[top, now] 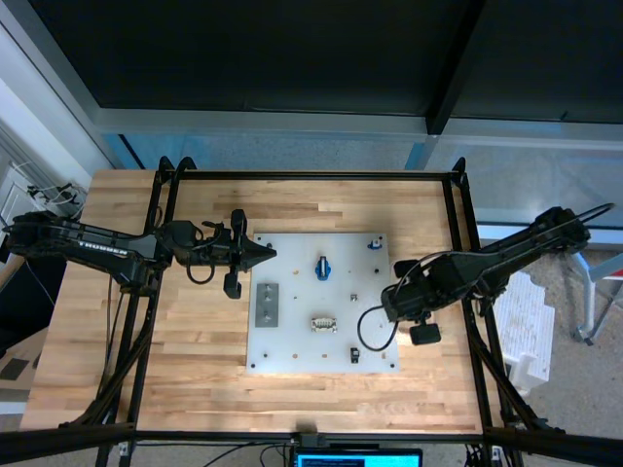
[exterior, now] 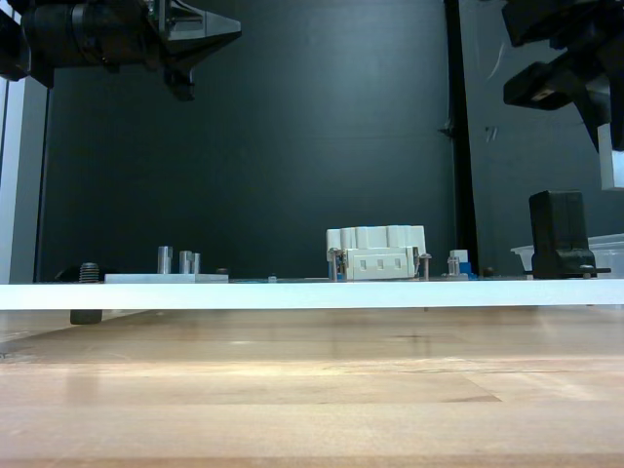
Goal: Pick the 16mm bar and install on taskboard
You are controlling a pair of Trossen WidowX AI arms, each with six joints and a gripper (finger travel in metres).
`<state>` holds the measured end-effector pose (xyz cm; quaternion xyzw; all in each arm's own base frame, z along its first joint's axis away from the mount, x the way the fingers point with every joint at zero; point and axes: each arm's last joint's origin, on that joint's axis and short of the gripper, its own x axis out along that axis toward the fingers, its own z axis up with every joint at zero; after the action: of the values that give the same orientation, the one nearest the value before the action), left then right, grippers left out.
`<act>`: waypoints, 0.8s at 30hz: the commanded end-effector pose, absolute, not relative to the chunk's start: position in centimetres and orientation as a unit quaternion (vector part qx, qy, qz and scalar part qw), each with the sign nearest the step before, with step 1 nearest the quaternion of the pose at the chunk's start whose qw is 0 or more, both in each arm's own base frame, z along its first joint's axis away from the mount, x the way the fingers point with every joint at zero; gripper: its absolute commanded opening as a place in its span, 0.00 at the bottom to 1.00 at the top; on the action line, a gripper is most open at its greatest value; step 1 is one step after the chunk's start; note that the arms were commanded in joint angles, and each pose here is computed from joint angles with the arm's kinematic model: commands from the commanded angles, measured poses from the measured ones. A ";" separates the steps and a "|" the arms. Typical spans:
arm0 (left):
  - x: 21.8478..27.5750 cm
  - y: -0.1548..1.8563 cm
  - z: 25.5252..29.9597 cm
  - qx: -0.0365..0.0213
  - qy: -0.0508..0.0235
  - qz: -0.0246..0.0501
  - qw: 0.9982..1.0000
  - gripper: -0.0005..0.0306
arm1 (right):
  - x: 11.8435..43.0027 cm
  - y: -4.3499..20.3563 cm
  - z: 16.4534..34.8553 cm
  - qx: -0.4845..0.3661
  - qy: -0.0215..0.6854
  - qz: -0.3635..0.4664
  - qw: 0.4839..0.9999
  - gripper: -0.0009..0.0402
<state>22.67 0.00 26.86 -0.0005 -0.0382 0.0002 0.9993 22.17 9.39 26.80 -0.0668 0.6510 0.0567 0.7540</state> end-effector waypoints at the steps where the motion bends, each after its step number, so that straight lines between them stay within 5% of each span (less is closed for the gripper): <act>1: 22.68 0.00 26.86 0.000 -0.038 0.000 0.999 0.02 | 23.1 10.7 26.9 -0.078 0.648 0.070 0.754 0.02; 9: 22.68 0.00 26.86 0.000 -0.038 0.000 0.999 0.02 | 24.4 14.3 26.2 -0.143 0.639 0.135 0.743 0.02; 24: 22.68 0.00 26.86 0.000 -0.038 0.000 0.999 0.02 | 25.1 17.6 24.1 -0.347 0.560 0.325 0.679 0.02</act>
<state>22.67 0.00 26.87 -0.0007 -0.0384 0.0000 0.9993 24.99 17.44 24.26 -0.3285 0.5698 0.3079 0.6874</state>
